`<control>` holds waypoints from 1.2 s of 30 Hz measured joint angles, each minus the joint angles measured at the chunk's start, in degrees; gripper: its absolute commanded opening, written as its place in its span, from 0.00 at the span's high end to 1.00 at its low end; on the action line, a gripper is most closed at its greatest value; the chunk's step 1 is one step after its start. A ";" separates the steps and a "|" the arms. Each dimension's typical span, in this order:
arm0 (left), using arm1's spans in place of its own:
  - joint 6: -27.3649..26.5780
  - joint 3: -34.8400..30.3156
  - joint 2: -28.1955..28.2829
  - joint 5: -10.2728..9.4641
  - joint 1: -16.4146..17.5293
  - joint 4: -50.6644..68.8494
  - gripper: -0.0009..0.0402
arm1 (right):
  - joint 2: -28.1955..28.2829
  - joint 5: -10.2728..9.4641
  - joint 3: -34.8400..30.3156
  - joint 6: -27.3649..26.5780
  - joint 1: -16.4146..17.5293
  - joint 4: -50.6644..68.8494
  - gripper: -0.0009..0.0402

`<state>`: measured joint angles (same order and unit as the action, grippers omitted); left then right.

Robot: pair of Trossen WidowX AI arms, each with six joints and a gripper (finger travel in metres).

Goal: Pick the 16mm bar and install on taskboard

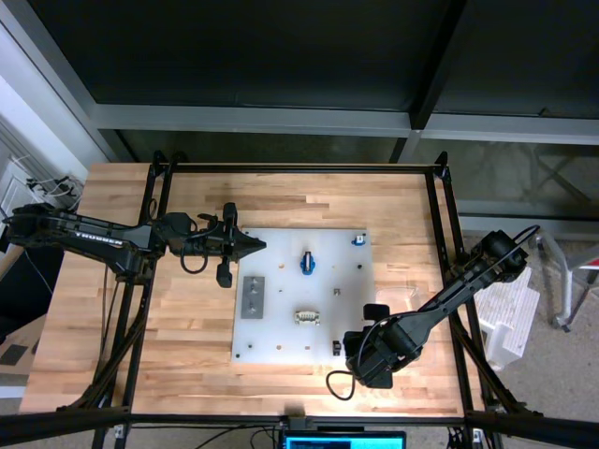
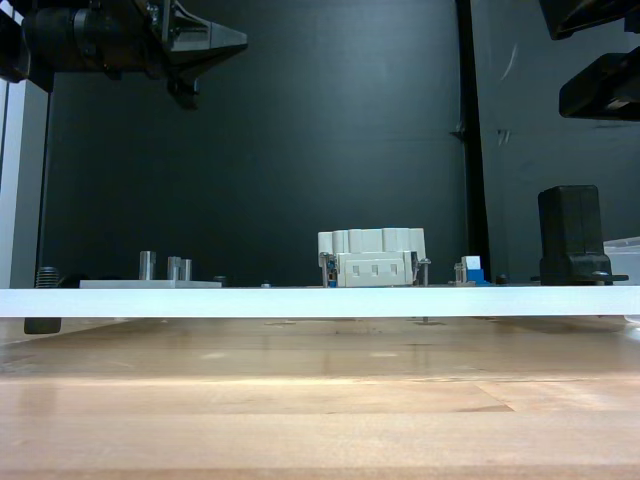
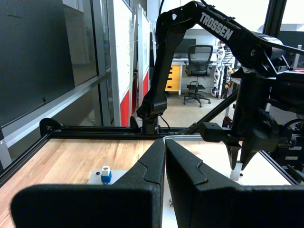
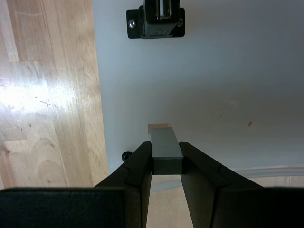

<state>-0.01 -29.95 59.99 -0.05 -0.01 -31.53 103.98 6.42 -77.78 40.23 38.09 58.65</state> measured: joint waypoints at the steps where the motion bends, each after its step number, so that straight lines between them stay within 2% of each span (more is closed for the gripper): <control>1: 0.00 0.02 0.00 0.00 0.00 0.00 0.98 | 0.00 0.00 0.00 -0.09 0.00 -0.02 0.97; 36: -0.02 0.00 0.00 0.02 0.00 0.00 0.98 | 0.00 -0.17 0.44 -0.26 -0.13 -0.79 0.98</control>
<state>-0.03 -29.95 59.99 -0.03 -0.01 -31.53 103.98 6.24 -77.34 39.97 37.95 57.87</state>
